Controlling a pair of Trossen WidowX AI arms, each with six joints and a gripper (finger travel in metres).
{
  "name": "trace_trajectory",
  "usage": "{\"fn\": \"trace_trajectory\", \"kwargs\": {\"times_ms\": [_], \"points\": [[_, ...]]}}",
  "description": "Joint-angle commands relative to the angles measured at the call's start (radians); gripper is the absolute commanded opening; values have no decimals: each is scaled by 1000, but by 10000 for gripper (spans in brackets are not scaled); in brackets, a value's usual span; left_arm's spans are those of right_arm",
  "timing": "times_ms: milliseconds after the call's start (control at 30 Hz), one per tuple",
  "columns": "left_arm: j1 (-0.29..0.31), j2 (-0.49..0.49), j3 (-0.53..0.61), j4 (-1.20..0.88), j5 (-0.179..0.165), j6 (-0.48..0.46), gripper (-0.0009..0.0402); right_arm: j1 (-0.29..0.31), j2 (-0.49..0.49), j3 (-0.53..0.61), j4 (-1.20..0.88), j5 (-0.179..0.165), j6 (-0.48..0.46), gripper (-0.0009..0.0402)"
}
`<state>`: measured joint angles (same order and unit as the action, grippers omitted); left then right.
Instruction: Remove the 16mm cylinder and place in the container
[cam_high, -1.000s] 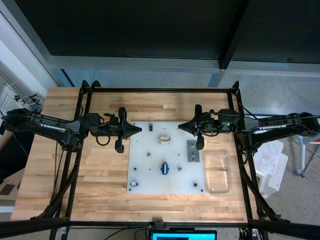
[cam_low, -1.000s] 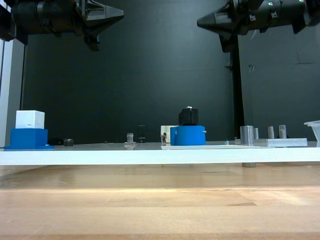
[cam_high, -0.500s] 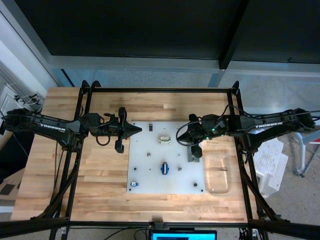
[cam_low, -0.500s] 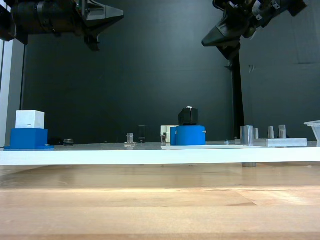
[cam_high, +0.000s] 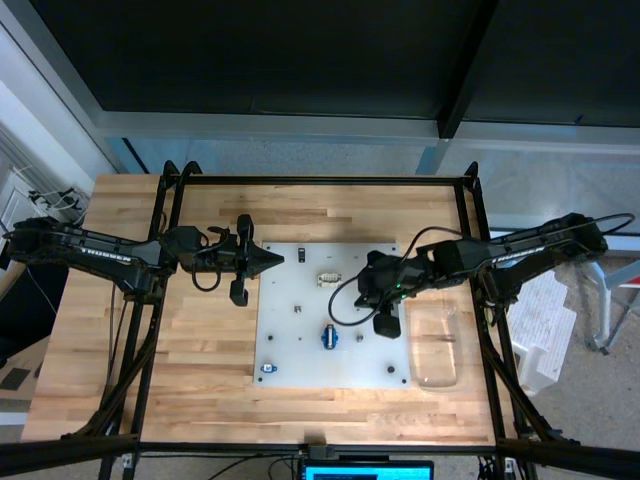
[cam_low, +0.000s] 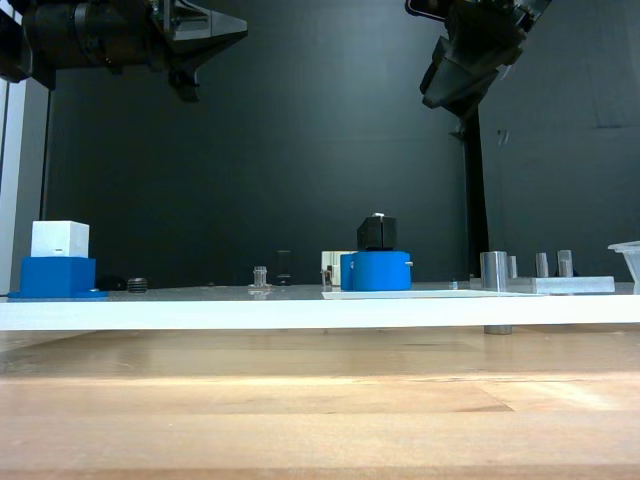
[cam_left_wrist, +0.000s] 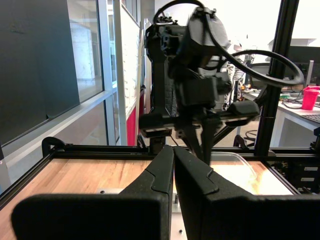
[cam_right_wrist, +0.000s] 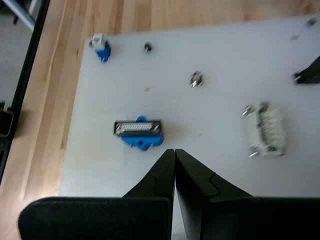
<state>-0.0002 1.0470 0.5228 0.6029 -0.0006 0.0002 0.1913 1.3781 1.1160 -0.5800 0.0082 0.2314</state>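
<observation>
The left end effector (cam_high: 268, 258) is hanging above the table (cam_high: 200, 380) just off the far-left corner of the white board (cam_high: 300, 345), high in the low view (cam_low: 235, 24). Its own camera is showing the two fingers (cam_left_wrist: 162, 167) pressed together, gripping nothing.

The right end effector (cam_high: 368, 290) is reaching in over the right half of the board and tilting downward, well above it in the low view (cam_low: 438, 92). Its fingers (cam_right_wrist: 162, 175) are also lying closed against each other, holding nothing. Looking along them, its camera is showing bare white board just beside the blue connector (cam_right_wrist: 139, 134).

The 16mm cylinder (cam_low: 494, 270) is standing upright at the end of the flat grey block (cam_low: 565, 285) on the board's right side, with thinner pins (cam_low: 541, 264) standing beside it in the same block. From above, the right arm's wrist is covering that spot, so I cannot make the cylinder out there. The end effector is hanging clear above it, not touching.

The container (cam_high: 437, 345) is sitting on the table just beside the board's right edge, near the block. Its rim (cam_low: 627, 250) is peeking in at the edge of the low view.
</observation>
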Motion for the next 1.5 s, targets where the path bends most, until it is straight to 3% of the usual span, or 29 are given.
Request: {"fn": "trace_trajectory", "kwargs": {"times_ms": [33,133,367,567,833,1300,1500], "points": [[0,0,0,0,0,0,0,19,27,21,-17,0,17,0],[0,0,0,0,0,0,0,37,38,27,-23,3,28,5],[0,0,0,0,0,0,0,76,38,59,-114,104,96,63],[0,0,0,0,0,0,0,94,38,88,-161,105,113,111],[0,0,0,0,0,0,0,106,47,88,-200,105,131,141],[0,0,0,0,0,0,0,123,192,88,-266,96,148,219],[0,0,0,0,0,0,0,134,240,88,-276,95,181,234]]}}
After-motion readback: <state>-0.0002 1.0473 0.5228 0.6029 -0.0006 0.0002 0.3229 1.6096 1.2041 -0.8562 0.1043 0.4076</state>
